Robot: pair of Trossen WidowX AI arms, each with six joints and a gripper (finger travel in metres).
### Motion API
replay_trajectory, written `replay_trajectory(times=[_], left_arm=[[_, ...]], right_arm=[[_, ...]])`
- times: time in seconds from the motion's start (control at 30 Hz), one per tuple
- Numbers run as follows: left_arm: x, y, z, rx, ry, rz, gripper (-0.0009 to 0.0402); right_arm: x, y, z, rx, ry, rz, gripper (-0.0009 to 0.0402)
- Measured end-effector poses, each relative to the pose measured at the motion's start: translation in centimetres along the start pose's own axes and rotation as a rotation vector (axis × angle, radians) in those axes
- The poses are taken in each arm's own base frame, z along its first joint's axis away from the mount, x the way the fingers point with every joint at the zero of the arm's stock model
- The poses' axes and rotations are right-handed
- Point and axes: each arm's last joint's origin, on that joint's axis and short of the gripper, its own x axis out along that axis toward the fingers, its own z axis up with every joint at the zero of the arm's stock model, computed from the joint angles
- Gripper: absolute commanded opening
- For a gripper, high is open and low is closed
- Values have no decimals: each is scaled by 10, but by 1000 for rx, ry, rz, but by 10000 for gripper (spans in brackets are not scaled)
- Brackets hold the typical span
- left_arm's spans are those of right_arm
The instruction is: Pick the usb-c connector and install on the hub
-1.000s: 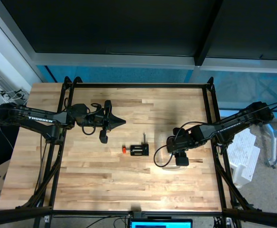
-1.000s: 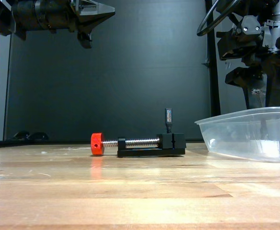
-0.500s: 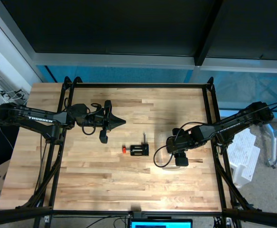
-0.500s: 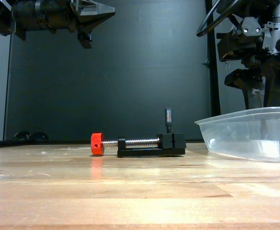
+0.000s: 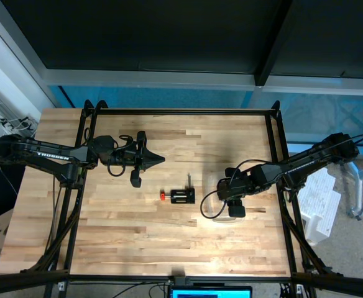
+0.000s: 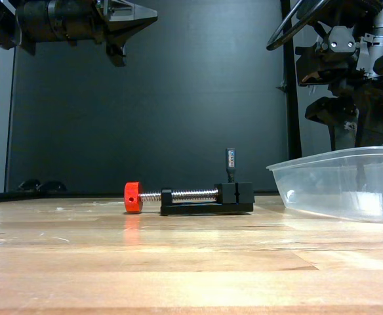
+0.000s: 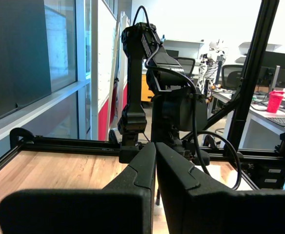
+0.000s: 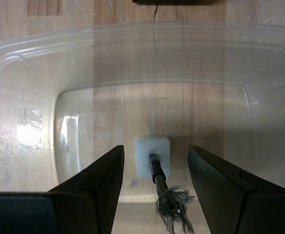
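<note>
Looking along your right gripper [image 8: 155, 152], you saw the connector [image 8: 155, 165] on the floor of the tub [image 8: 132, 36], lying free; its black body met a white foam block [image 8: 152, 145] at one end and trailed frayed wires [image 8: 173, 204] from the other; whether its tip sat inside the foam you could not tell. The right gripper's fingers [image 8: 101, 183] stood apart, one on each side of the connector and block, touching neither; in the low view they reached down behind the tub's clear wall, above its floor.

The connector was well apart from the hub [image 6: 230, 159]; the hub stood upright, clamped in the black vise [image 6: 204, 200] on the table [image 5: 138, 236], near the tub on its left; the vise's red knob [image 6: 133, 197] pointed away from the tub, with bare screw thread between knob and body.

Your left gripper [image 7: 155, 146] hung high over the far left part of the table, well apart from vise and tub; its fingers were pressed together with nothing between them, lying level and pointing towards the right arm; in the high view its tip sat beyond the vise, to the left.
</note>
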Motion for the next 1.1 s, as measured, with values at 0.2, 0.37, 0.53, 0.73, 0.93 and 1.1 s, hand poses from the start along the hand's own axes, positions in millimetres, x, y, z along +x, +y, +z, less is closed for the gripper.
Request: replay_trajectory(times=[0.2, 0.37, 0.53, 0.73, 0.93, 1.1], left_arm=[[0, 0, 0, 0, 0, 0, 0], [0, 0, 0, 0, -1, 0, 0], [0, 0, 0, 0, 0, 0, 0], [0, 0, 0, 0, -1, 0, 0], [0, 0, 0, 0, 0, 0, 0], [0, 0, 0, 0, -1, 0, 0]], right_arm=[[0, 0, 1, 1, -13, 4, 181], [5, 0, -1, 3, -32, 8, 181], [11, -1, -7, 6, -26, 7, 181], [16, -1, -10, 11, -40, 11, 181], [16, 0, -6, 15, -80, 21, 164], [19, -1, -10, 14, -68, 16, 129]])
